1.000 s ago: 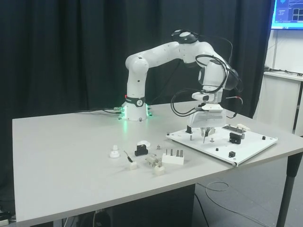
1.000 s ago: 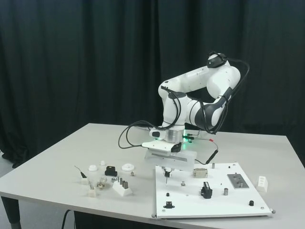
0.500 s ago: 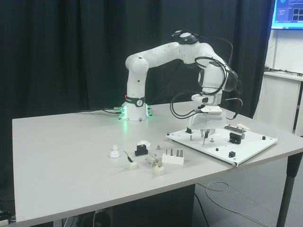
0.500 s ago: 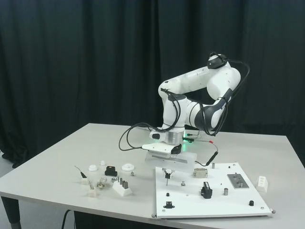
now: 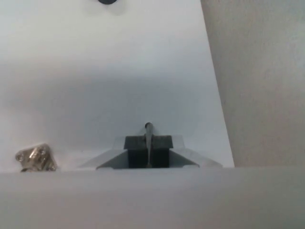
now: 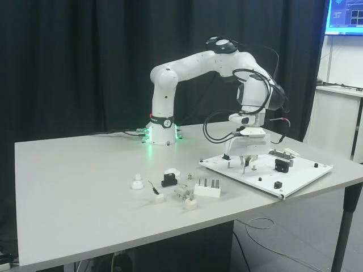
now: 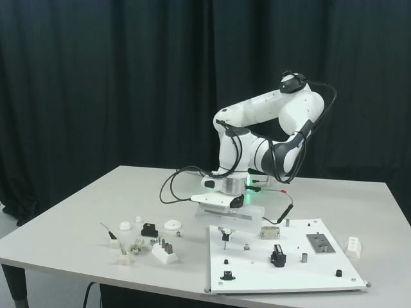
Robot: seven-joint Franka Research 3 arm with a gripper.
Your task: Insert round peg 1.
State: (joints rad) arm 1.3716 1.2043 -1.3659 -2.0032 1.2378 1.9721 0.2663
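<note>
Wrist view: a thin grey peg (image 5: 148, 136) is seen pinched between the black pads (image 5: 136, 151) of the tool (image 5: 148, 157), which is closed on it, with the peg tip pointing down at the white board (image 5: 95, 71) close to the board's edge beside the grey tabletop (image 5: 262, 86). No hole is visible under the tip there, and a small metal fitting (image 5: 35, 159) lies apart from it on the board.

Compared with a second ago, the tool (image 7: 223, 232) has been raised a little in both room views, and the peg (image 6: 244, 165) has been lifted with it, so that its tip now hangs clear above the board (image 6: 300, 175) rather than nearly on it. The peg has therefore not been seated. It is judged that the attempt was broken off or is being re-aimed: the peg must be carried over its hole, lined up upright, and lowered again. Loose parts, among them a white block (image 7: 164, 252), are left on the tabletop (image 7: 96, 212), well apart from the board.
</note>
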